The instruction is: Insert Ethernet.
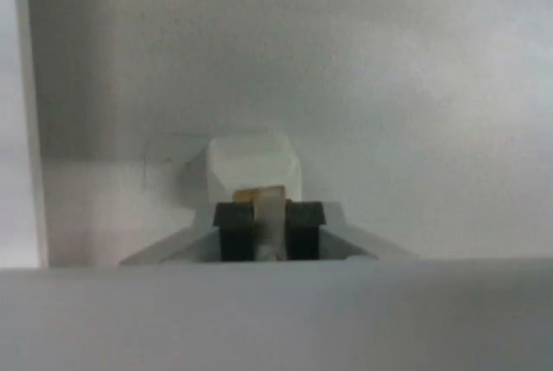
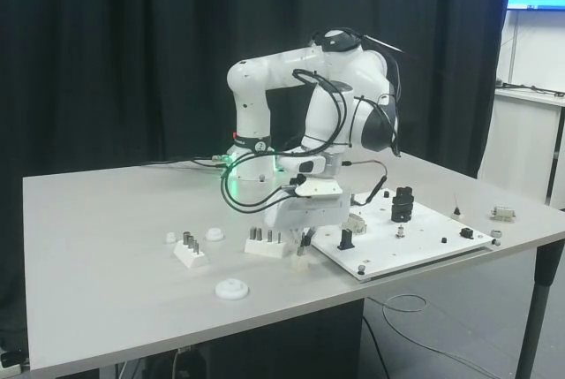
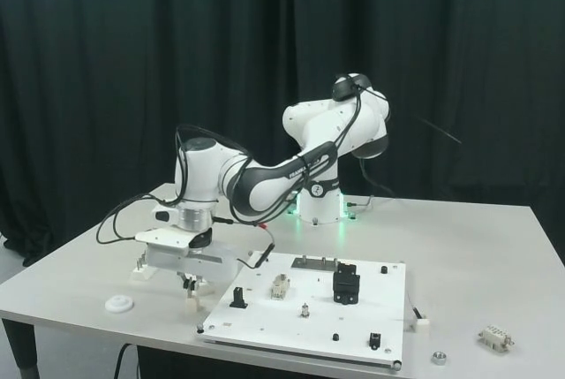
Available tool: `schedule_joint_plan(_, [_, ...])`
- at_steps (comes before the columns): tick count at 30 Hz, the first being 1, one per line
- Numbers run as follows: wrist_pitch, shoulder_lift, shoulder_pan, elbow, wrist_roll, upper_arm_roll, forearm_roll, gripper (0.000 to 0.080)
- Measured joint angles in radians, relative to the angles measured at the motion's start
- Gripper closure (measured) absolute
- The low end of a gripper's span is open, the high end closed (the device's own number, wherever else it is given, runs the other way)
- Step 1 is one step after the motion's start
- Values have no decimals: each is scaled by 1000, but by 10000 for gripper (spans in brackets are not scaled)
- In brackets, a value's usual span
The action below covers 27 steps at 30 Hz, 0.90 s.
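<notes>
The arm [image 3: 265, 180] bends low over the table [image 2: 106, 229], its gripper [image 3: 189, 287] hanging just off the left edge of the white board [image 3: 309, 322] in the second room view. In the wrist view the two black fingers [image 1: 233, 231] are pinched on a small plug [image 1: 270, 215], its pale body standing between the pads above a white block [image 1: 252, 165]. In the first room view the gripper [image 2: 303, 239] sits just above a small white piece [image 2: 301, 264] on the table, between a peg holder [image 2: 267, 243] and the near left corner of the board [image 2: 415, 242]. On the board stand a black block [image 3: 345, 284], a small black bracket [image 3: 238, 298] and a pale connector [image 3: 280, 286]. A white disc [image 2: 232, 289] lies near the front edge of the table, left of the gripper. A second peg holder [image 2: 191, 250] sits further left. A green light [image 2: 231, 160] glows at the arm's base.
</notes>
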Motion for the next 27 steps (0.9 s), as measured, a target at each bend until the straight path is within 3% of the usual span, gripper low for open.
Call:
schedule_joint_plan(20, [-87,-8,0,33,4,-62,1,731])
schedule_joint_plan(27, [-135,-21,0,69,21,-76,26,731])
